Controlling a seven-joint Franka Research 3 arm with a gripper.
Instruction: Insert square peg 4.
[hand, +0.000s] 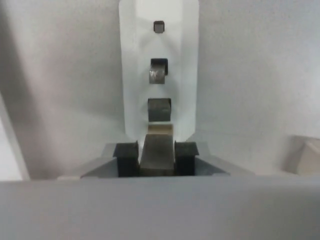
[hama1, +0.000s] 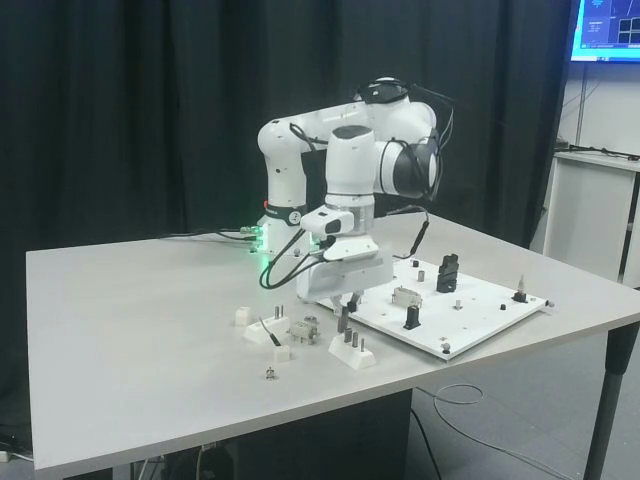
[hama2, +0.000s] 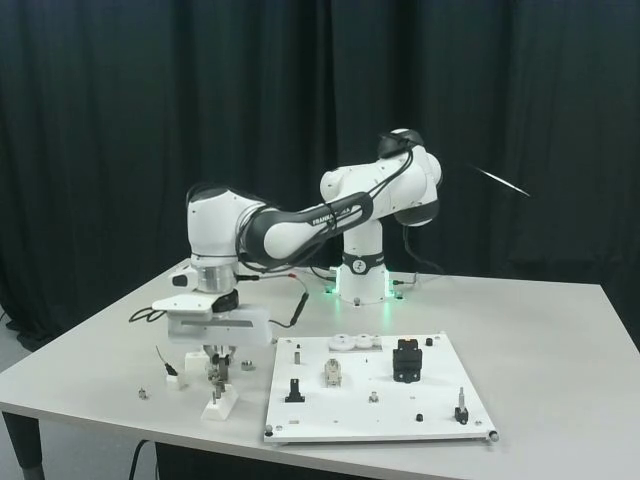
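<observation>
Even overhead light fills both room views, leaving the black curtain (hama1: 150, 110) dark. Soft shadows fall under the arm (hama2: 290, 225). The wrist view is hazy, its near edge blurred.

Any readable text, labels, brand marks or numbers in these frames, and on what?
Black lettering on the arm's white forearm link in the second room view: too small to read.
Screen at the upper corner of the first room view: shows lines of text, too small to read.
Nothing readable elsewhere.
</observation>
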